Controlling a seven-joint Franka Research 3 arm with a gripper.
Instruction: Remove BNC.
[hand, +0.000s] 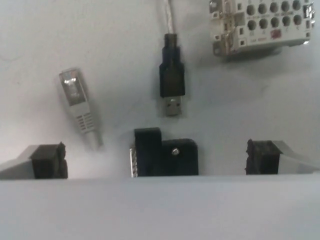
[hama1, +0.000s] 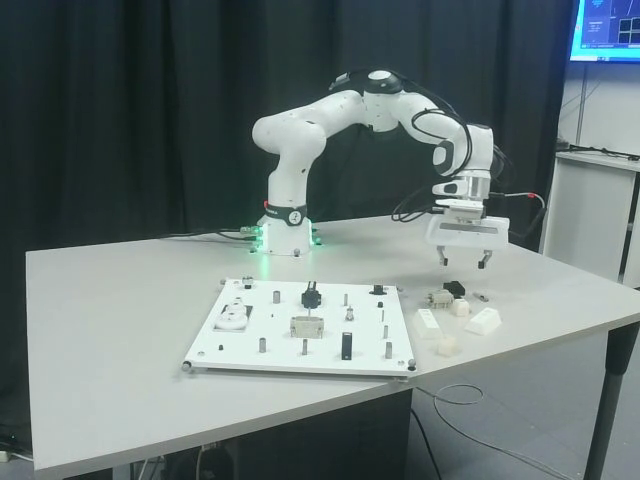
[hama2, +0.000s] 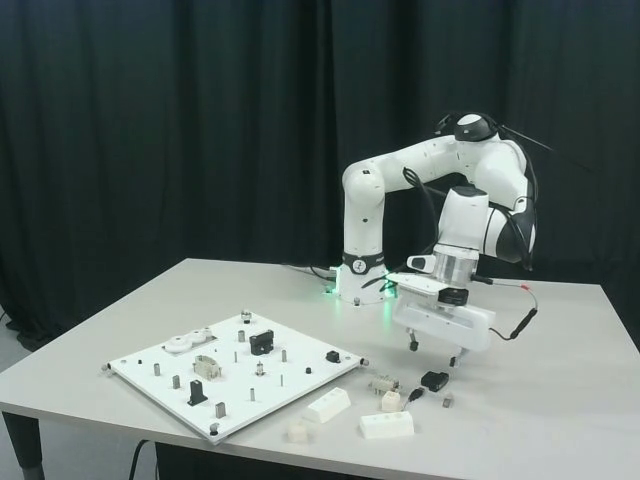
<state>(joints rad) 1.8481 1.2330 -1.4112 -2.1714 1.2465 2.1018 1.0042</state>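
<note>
My gripper (hama1: 462, 262) hangs open above the table, to the right of the white board (hama1: 232, 350), with nothing between its fingers. In the wrist view the black fingertips (hand: 49, 160) stand wide apart, with a small black connector block (hand: 165, 159) on the table below and between them. That black block (hama2: 435, 380) lies just under the gripper (hama2: 433, 352). The board (hama2: 150, 380) carries several small mounted parts. I cannot tell which of them is the BNC.
Near the black block lie a black USB plug on a cable (hand: 172, 80), a grey network plug (hand: 77, 100) and a white multi-hole connector (hand: 260, 22). White blocks (hama1: 483, 322) (hama2: 387, 425) lie by the table's front edge. A green light glows at the arm's base (hama1: 262, 240).
</note>
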